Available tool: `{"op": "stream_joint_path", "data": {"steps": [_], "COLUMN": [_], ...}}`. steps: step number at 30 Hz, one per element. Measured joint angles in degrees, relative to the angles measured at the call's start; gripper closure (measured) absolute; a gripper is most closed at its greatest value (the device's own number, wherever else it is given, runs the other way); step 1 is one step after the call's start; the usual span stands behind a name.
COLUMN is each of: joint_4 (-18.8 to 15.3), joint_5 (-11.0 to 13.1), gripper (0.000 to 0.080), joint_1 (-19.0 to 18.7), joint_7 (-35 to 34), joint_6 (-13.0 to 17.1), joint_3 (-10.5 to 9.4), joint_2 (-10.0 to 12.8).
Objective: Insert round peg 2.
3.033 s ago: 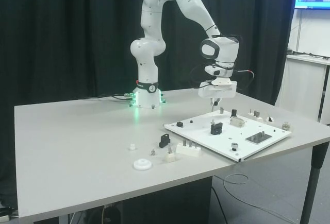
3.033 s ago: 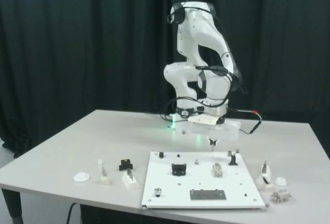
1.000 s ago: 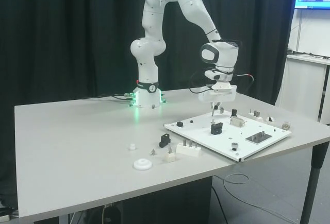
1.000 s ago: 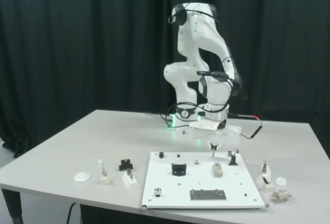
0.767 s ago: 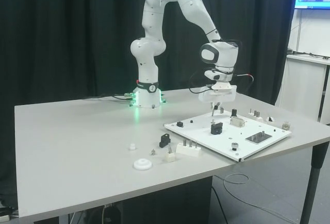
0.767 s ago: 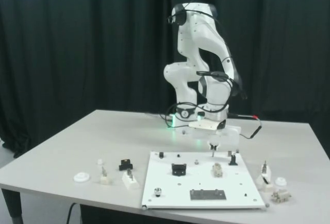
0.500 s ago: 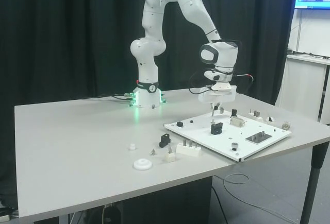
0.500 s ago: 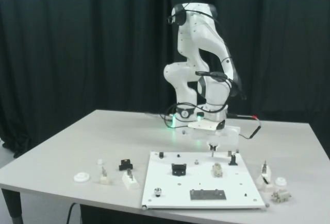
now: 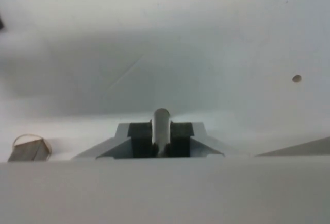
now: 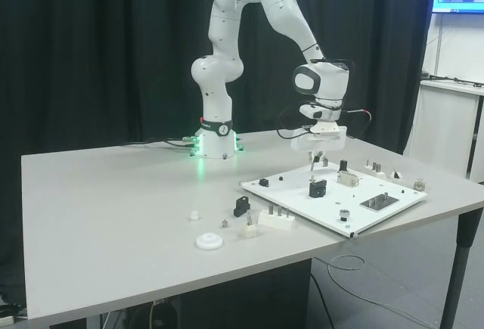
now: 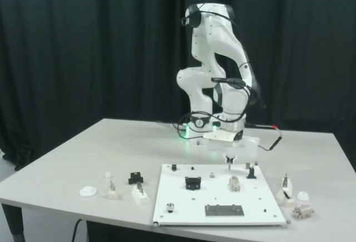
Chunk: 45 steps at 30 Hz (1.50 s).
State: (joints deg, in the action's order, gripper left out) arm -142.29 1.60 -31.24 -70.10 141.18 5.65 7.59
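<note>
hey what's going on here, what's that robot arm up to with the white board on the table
The white Franka arm has its pincer shut on a small round peg, held upright over the far edge of the white board on the grey table. The peg's tip sits just above or at the board; whether it has entered a hole cannot be told. Other small parts, among them a white gear, lie loose on the table beside the board.

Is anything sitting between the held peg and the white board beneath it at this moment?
Nothing visible does. The pincer is shut on the round peg, and in the wrist view only bare white board lies beyond its tip. The room views show the pincer low over the board's far edge; the target hole itself cannot be made out.
</note>
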Motion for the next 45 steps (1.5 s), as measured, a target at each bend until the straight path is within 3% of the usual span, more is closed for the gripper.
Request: {"op": "stream_joint_path", "data": {"steps": [13,45], "joint_4": [0.0,0.0], "joint_5": [0.28,0.29], "gripper": [0.0735,0.0735], "joint_1": [0.0,0.0], "joint_7": [0.0,0.0], "joint_6": [-1.63,-2.12], "joint_3": [-0.37,-0.42], "joint_2": [-0.14,-0.14]}}
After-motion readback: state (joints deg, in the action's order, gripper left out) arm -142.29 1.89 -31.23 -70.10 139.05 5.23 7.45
